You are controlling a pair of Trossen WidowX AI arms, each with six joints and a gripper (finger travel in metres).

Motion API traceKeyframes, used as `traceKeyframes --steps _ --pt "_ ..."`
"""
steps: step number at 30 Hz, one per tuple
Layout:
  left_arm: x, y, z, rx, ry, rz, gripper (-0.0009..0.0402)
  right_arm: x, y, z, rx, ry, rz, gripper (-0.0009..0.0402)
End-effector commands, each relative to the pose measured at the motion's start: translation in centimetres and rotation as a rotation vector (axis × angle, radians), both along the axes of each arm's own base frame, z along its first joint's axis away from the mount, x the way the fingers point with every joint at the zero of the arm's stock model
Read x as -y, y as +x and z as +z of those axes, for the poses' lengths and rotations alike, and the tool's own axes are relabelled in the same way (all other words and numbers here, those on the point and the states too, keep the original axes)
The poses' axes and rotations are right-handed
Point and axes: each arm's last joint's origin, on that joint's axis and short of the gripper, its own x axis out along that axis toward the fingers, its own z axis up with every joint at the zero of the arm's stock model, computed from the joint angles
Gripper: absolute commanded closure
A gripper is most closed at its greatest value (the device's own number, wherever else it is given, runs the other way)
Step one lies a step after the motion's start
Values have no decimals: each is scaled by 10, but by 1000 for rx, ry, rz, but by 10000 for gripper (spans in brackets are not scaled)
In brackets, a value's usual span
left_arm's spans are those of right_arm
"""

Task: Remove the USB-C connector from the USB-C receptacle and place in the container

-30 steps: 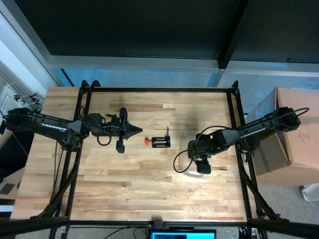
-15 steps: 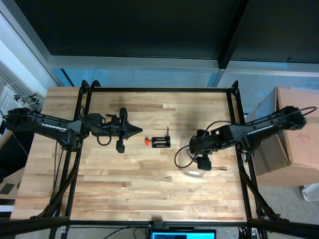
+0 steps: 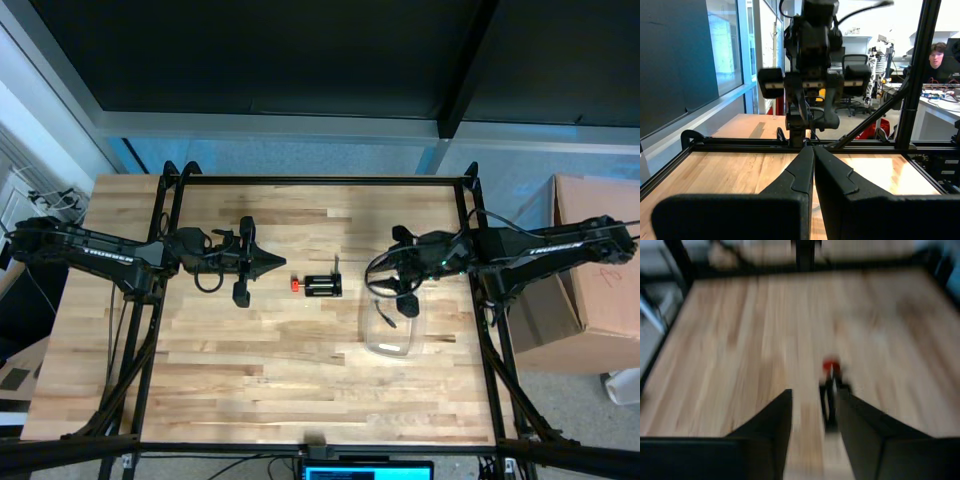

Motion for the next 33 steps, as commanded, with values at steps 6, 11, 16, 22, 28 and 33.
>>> traceKeyframes --steps 6,11,16,22,28,33 --pt "0 0 0 0 0 0 393 17 -4 -3 282 -14 34 387" --pt "0 0 0 0 0 0 393 26 -7 -11 408 -17 8 395" --pt "0 0 0 0 0 0 393 27 -8 -22 475 -16 8 393" --pt "0 0 0 0 0 0 393 27 -10 -30 519 -17 9 394" --pt "0 0 0 0 0 0 393 27 -15 -43 537 -15 6 393" --pt "0 0 0 0 0 0 393 26 -17 -49 536 9 22 393"
